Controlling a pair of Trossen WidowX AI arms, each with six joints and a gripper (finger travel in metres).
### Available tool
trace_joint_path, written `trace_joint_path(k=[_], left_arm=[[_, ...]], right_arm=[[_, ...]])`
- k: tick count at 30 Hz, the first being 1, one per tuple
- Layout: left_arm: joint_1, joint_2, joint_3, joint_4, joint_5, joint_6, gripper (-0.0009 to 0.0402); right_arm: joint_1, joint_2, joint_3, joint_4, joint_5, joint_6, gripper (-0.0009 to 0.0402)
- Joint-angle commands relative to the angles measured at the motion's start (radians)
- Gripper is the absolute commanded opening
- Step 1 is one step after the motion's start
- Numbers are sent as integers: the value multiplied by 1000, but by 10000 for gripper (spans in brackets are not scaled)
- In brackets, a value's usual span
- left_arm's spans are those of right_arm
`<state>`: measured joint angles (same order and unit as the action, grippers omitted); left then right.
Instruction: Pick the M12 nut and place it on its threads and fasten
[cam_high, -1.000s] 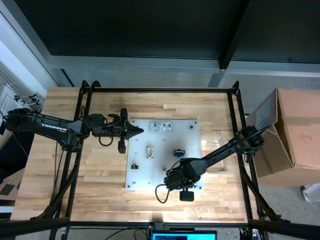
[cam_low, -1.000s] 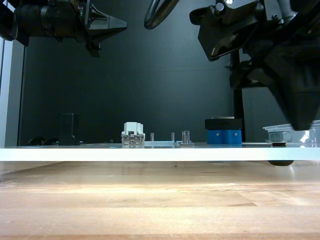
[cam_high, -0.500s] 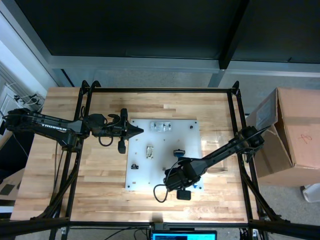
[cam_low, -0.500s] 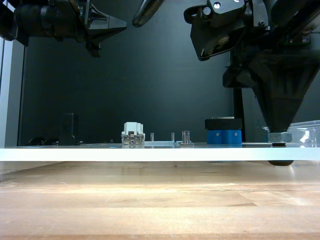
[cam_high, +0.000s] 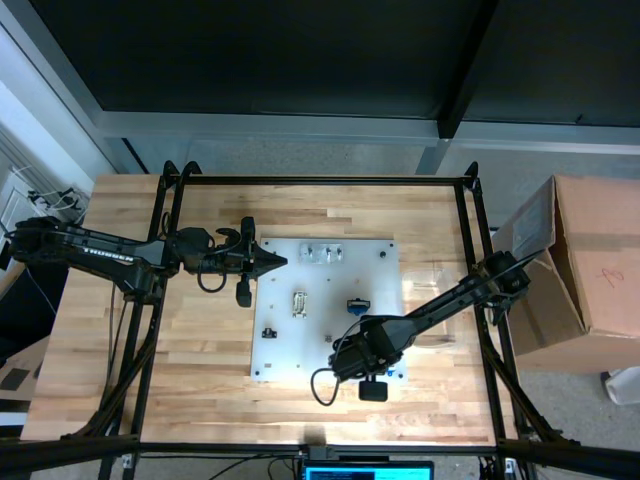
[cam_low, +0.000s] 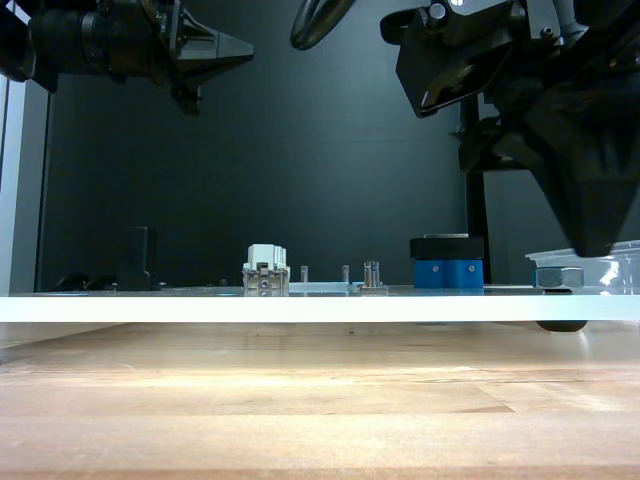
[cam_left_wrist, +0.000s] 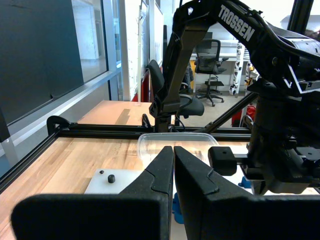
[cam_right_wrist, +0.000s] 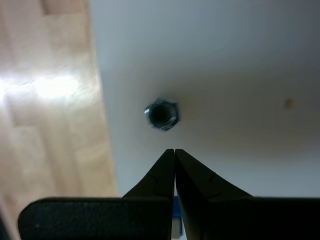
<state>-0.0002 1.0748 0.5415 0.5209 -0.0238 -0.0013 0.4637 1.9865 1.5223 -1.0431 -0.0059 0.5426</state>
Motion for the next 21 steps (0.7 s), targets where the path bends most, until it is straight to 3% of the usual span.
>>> trace_joint_path(k=[1,7,10,12,14,16,21], left_arm=[[0,0,0,0,0,0,0],[0,0,0,0,0,0,0],[0,0,0,0,0,0,0],[0,0,0,0,0,0,0],[0,0,0,0,0,0,0],[0,0,0,0,0,0,0],[0,0,0,0,0,0,0]], right_arm=[[-1,-1,0,6,69,27,0],[-1,1,-23,80,76,29,0],[-1,1,-29,84,45,27,0],[-1,1,-29,80,-51,20,0],[-1,1,-29,71,-183,3,0],[-1,1,-29,54,-242,0,0],[-1,-4,-29,39,-178,2,0]])
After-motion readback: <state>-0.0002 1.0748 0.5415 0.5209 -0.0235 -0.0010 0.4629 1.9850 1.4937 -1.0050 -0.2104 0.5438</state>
